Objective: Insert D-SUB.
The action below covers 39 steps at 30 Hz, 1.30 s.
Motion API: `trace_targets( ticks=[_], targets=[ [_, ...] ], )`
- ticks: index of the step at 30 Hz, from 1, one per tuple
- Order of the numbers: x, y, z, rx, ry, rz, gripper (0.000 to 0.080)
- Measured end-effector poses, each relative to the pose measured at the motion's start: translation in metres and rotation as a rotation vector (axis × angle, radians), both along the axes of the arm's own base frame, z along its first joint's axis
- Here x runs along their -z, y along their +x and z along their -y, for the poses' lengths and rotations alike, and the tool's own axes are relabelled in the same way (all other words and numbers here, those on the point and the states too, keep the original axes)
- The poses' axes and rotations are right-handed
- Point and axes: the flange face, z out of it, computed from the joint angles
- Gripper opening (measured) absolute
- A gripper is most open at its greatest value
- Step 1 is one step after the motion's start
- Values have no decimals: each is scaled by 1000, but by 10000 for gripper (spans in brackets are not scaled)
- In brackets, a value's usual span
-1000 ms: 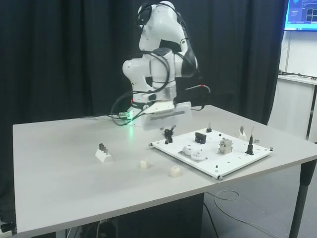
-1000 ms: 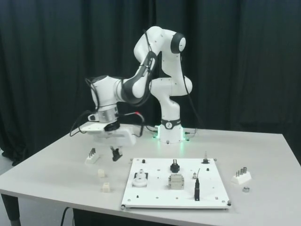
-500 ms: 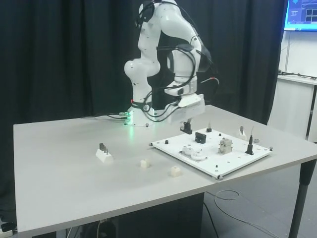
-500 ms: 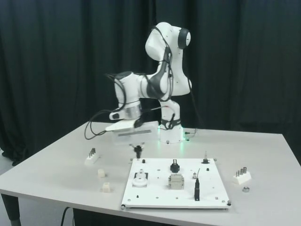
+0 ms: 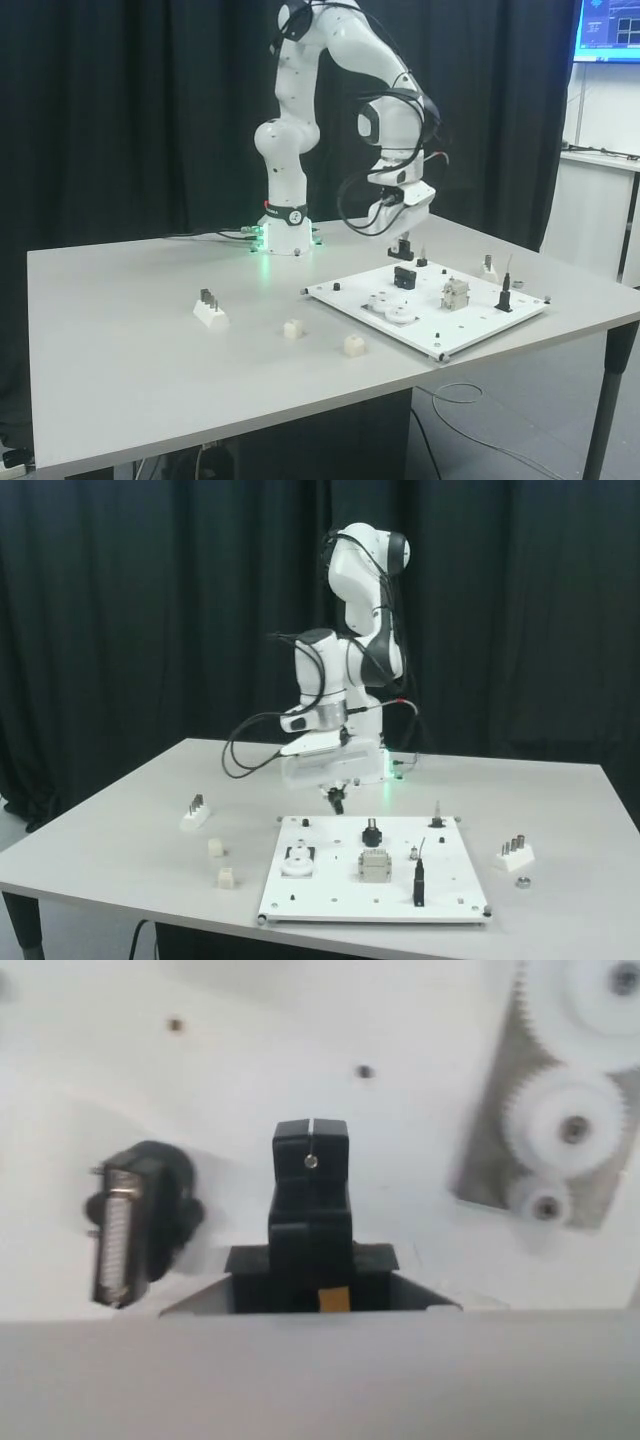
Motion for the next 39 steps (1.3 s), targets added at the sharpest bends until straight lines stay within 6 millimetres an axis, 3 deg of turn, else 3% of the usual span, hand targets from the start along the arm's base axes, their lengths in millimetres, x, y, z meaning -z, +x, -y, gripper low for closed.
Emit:
trace_targets(
  ticks=[24,39],
  targets=[
    [9,-37,-69,63,-62,7,154],
    [30,-55,-82,61,-60,41,154]
  ],
)
